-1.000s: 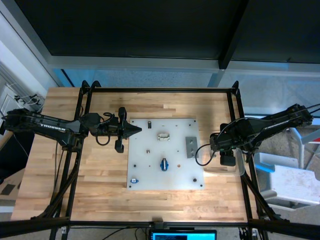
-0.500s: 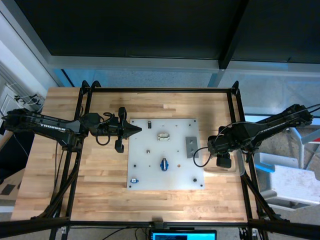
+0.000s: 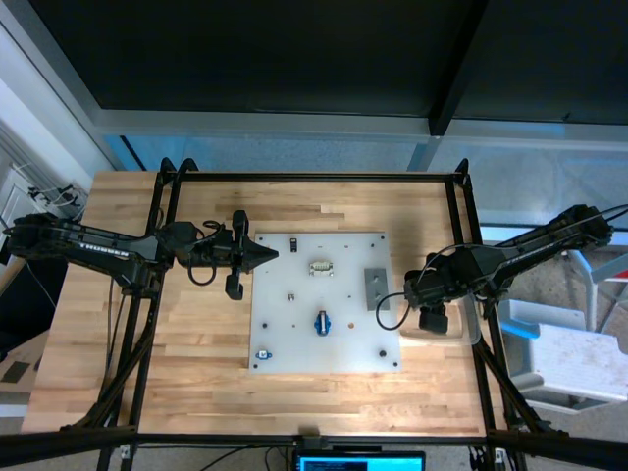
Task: Pick the 16mm cylinder and place it in the taskboard
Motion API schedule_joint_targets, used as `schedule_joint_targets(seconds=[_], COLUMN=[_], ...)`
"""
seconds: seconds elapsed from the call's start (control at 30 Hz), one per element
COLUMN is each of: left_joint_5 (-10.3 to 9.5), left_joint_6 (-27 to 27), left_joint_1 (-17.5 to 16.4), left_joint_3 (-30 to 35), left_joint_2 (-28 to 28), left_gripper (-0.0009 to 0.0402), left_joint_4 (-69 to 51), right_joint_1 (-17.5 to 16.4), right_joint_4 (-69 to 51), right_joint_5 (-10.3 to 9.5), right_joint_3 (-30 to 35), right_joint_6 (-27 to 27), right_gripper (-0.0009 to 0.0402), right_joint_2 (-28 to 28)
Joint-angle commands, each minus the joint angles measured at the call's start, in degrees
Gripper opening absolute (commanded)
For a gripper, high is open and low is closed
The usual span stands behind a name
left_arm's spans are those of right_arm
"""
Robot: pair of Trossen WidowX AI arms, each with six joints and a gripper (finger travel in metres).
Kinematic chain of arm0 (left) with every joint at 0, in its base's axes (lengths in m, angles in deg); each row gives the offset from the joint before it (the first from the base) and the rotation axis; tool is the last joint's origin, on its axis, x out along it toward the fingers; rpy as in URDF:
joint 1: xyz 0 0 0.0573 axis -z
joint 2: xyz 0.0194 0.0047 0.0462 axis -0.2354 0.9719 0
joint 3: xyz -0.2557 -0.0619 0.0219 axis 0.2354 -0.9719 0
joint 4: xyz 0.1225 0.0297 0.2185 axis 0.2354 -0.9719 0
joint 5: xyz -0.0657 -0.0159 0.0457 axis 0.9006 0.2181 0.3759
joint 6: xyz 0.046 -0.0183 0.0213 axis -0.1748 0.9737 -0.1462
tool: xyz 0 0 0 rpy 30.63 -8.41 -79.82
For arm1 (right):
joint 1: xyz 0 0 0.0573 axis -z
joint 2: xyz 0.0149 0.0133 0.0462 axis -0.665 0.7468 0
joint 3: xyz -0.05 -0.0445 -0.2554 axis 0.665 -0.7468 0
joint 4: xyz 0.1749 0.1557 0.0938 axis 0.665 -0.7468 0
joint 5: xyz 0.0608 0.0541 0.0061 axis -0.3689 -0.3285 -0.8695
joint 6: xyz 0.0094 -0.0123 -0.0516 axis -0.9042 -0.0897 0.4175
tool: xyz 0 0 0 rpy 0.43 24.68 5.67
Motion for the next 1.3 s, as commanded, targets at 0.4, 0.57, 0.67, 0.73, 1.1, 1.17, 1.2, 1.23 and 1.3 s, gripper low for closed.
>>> schedule_joint_targets(seconds=[0.4,0.57,0.67,0.73,1.1,1.17,1.2,1.23,1.3], left_joint_5=[0.00,0.00,0.00,0.00,0.00,0.00,0.00,0.00,0.00], left_joint_6=[0.0,0.0,0.0,0.0,0.0,0.0,0.0,0.0,0.0], left_joint_1=[0.0,0.0,0.0,0.0,0.0,0.0,0.0,0.0,0.0], left_joint_3=[0.0,0.0,0.0,0.0,0.0,0.0,0.0,0.0,0.0], left_joint_2=[0.0,0.0,0.0,0.0,0.0,0.0,0.0,0.0,0.0], left_gripper=[0.0000,0.0000,0.0000,0.0000,0.0000,0.0000,0.0000,0.0000,0.0000], left_joint_4=[0.0,0.0,0.0,0.0,0.0,0.0,0.0,0.0,0.0], right_joint_1=[-1.2,-1.4,-1.6,-1.7,-2.4,-2.4,-2.5,-2.6,-2.7], right_joint_4=[2.9,3.1,3.0,3.0,4.0,4.3,4.6,4.9,5.5], right_joint_5=[-0.09,0.00,0.31,0.52,2.01,1.99,1.99,1.99,1.99], right_joint_3=[-1.5,-1.5,-1.6,-1.7,-3.1,-3.4,-3.6,-3.7,-4.0], right_joint_6=[-2.1,-6.3,-9.3,-12.1,-25.7,-28.0,-28.7,-29.3,-30.9], right_gripper=[0.0169,0.0169,0.0169,0.0169,0.0169,0.0169,0.0169,0.0169,0.0169], right_joint_2=[2.1,2.6,2.6,2.6,2.6,2.6,2.6,2.6,2.6])
